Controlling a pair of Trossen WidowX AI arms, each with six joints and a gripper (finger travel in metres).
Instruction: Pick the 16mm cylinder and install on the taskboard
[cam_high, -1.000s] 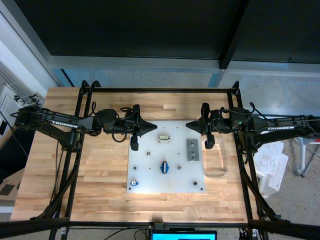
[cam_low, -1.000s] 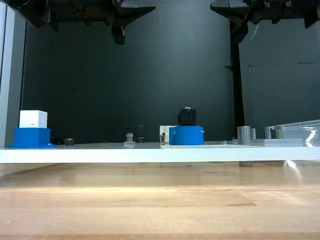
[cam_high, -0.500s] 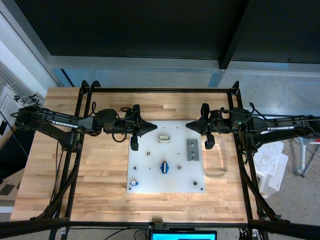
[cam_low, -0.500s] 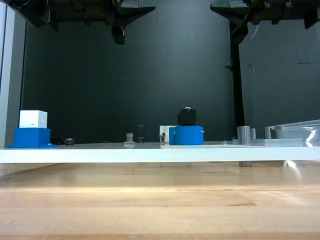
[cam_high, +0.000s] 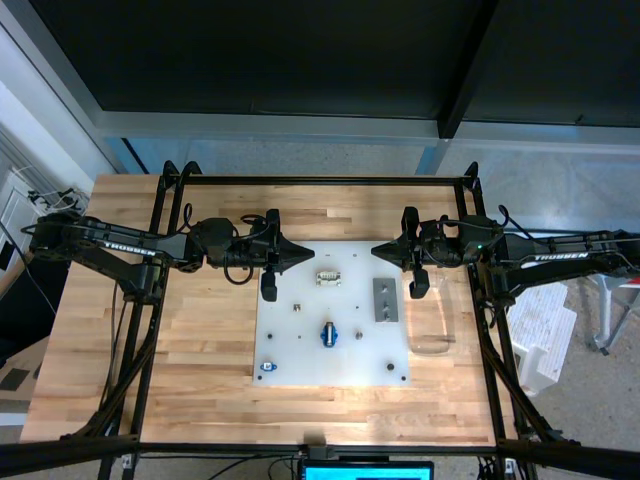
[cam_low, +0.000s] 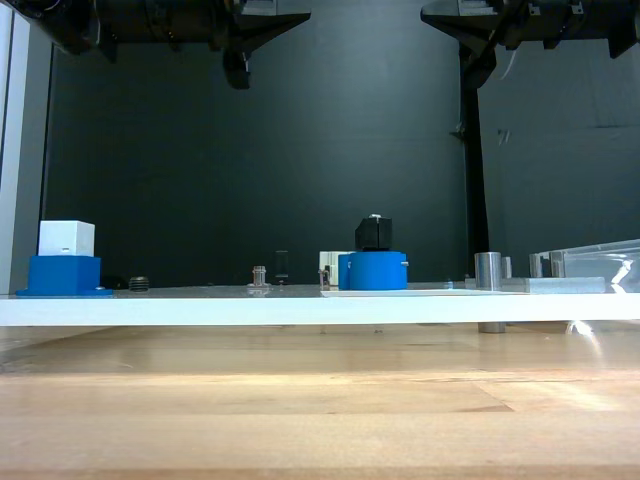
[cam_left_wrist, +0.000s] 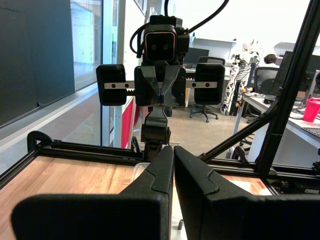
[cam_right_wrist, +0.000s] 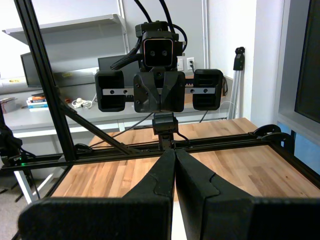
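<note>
From above, the left gripper (cam_high: 308, 254) and the right gripper (cam_high: 376, 249) hang over the far edge of the taskboard (cam_high: 300, 345), tips pointing at each other and well apart. The white plate lies on the wooden table (cam_high: 190, 340), carrying a beige connector (cam_high: 326, 277), a grey block (cam_high: 385, 298) and a blue fitting (cam_high: 328, 334). A clear tray (cam_high: 447, 330) lies just beside its right edge. The 16mm cylinder (cam_high: 358, 335) shows as a small grey spot on the plate, near the fitting's right side. From table height, that peg stands upright on the board between the blue fitting and the grey block, and both grippers are high above it. Along the left wrist, the two black fingers (cam_left_wrist: 155, 172) lie closed together, only a thin slit between them and nothing in it, facing the other arm head-on. Along the right wrist it is the same: fingers (cam_right_wrist: 161, 175) pressed narrow and empty, pointing at the left arm across the table.
</note>
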